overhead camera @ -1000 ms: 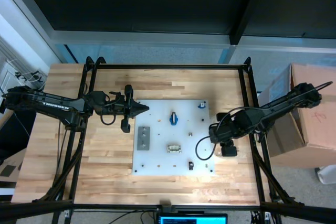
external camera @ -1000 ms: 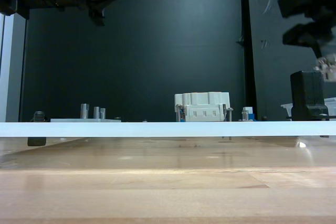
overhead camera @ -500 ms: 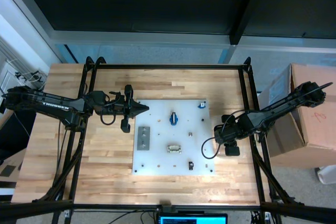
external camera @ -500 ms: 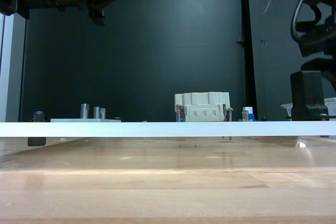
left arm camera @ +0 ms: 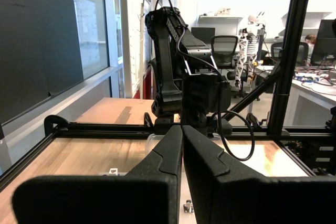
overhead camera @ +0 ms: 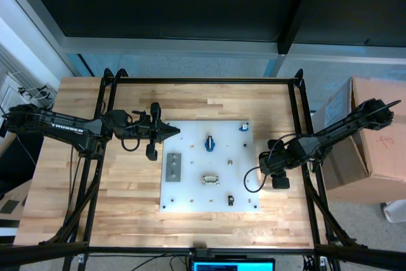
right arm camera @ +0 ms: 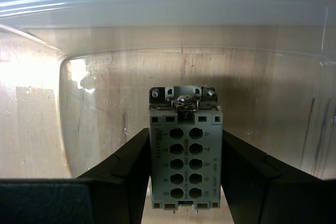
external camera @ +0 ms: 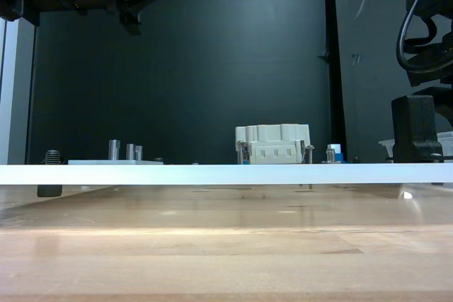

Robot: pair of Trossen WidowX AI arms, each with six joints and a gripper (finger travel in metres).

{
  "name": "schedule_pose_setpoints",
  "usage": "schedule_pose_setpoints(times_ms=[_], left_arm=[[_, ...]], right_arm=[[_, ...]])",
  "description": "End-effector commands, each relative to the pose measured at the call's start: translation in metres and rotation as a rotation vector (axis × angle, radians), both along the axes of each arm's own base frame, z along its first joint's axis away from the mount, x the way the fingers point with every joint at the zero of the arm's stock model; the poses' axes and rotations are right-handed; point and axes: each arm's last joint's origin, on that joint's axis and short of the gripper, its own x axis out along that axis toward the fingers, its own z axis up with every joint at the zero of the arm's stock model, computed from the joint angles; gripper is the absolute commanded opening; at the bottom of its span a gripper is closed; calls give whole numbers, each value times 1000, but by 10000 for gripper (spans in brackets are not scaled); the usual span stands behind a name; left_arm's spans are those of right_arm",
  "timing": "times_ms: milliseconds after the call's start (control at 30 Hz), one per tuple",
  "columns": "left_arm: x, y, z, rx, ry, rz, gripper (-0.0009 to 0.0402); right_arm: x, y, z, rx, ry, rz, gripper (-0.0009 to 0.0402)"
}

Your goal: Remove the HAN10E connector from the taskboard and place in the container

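The HAN10E connector (right arm camera: 185, 156), a grey block with ten numbered holes and a metal clamp on one end, is held between the fingers (right arm camera: 122, 167) of my right gripper (right arm camera: 185, 174). It hangs clear of the board, over the floor of the clear container (right arm camera: 94, 129). In the high view the right gripper (overhead camera: 269, 168) is just past the white taskboard's (overhead camera: 190, 195) right edge and hides the connector. A grey connector housing (overhead camera: 210, 180) stays seated on the board, also seen as housing (external camera: 272, 145). My left gripper (overhead camera: 170, 131) is shut, empty and high by the board's back left corner.
On the board are a grey block (overhead camera: 173, 165), a blue part (overhead camera: 210, 143) and a small black part (overhead camera: 231, 200). A black frame (overhead camera: 203, 81) rings the table. A cardboard box (overhead camera: 374, 150) stands off the right side.
The right gripper with the connector has moved a little right, away from the board, and come lower over the container. The left arm has not moved.
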Motion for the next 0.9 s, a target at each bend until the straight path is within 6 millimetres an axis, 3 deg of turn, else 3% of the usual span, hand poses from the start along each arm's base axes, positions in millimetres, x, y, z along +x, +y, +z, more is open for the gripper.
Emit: schedule_pose_setpoints(times_ms=[33,267,433,667,900], left_arm=[[0,0,0,0,0,0,0],[0,0,0,0,0,0,0],[0,0,0,0,0,0,0],[0,0,0,0,0,0,0],[0,0,0,0,0,0,0]], right_arm=[[0,0,0,-1,1,0,188],[1,1,3,8,-3,-26,251],[5,2,25,10,-15,-23,263],[14,0,65,22,-91,-22,232],[24,-16,97,-32,-320,-79,169]])
